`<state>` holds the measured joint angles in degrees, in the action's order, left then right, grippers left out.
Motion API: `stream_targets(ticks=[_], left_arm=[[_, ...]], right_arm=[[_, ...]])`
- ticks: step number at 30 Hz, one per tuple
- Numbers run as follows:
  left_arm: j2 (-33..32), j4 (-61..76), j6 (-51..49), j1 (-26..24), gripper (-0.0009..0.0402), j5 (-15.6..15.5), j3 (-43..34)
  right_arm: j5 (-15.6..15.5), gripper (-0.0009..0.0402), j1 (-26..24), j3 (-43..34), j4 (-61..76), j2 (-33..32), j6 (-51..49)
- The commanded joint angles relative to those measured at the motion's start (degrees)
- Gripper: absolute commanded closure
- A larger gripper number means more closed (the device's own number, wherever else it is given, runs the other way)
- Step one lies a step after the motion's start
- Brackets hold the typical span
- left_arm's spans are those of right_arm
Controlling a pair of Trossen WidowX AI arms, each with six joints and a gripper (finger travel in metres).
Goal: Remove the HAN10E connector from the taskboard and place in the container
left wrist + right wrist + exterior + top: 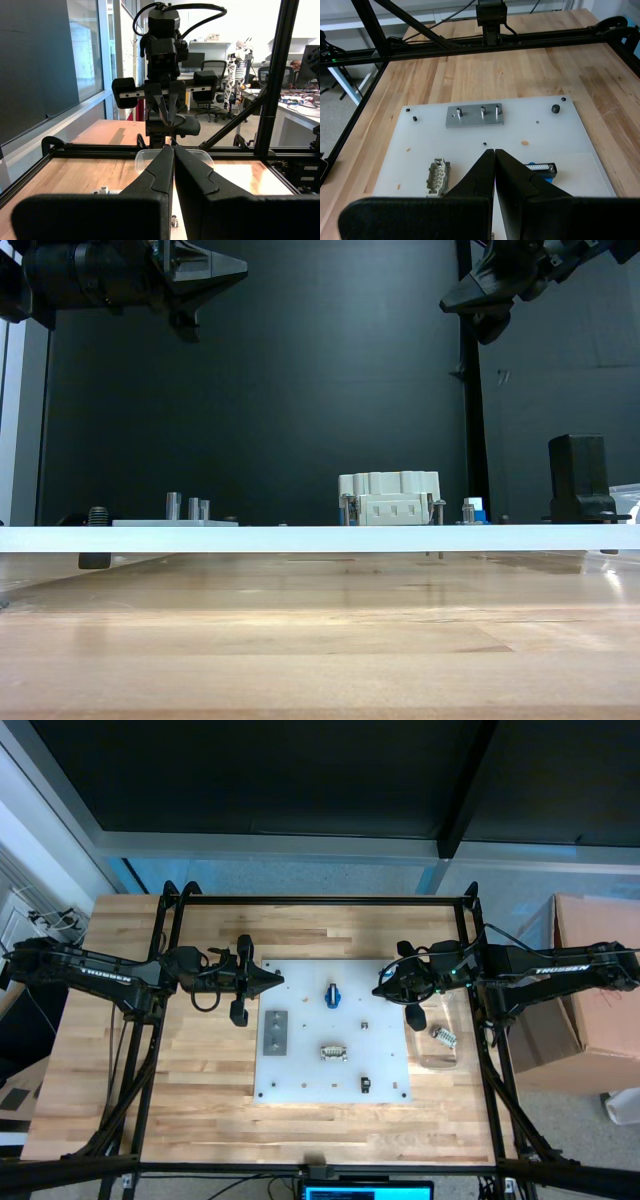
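Hands pressed shut and aloft: left hand [278, 977] and right hand [379, 989] hang well above the board [300, 1075], neither gripping anything.

Connector [334, 1052] stands in its seat near the board's middle, apparently fully in and touched by nothing, so removal has not begun. Beyond it is a blue part [333, 994], and to its left a grey plate [276, 1031] with pegs. Just off the board's right edge the clear container [455, 1055] sits on the table [200, 1100], within easy reach of the right arm and holding a small metal piece [443, 1036]. Right hand tilts down toward the board, probably best placed for the pick. Left hand points level over the far left corner, seemingly out of the way. Either would need its fingers spread first.
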<state>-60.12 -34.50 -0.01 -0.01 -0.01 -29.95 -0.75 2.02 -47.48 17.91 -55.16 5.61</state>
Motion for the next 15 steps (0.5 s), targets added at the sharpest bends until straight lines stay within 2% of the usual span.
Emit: stream_targets(ticks=[1,7,15], left_arm=[[0.0,-0.02,0.02,0.0,0.0393,0.0,0.0],[0.0,0.0,0.02,0.02,0.0393,0.0,0.0],[0.02,-0.02,0.02,0.0,0.0393,0.0,0.0]], right_arm=[[2.27,0.0393,0.02,0.33,-2.73,-0.02,-0.44],[2.75,0.0394,0.02,2.62,-12.63,-0.02,-1.79],[2.95,0.0394,-0.02,11.1,-33.83,-0.02,-2.05]])
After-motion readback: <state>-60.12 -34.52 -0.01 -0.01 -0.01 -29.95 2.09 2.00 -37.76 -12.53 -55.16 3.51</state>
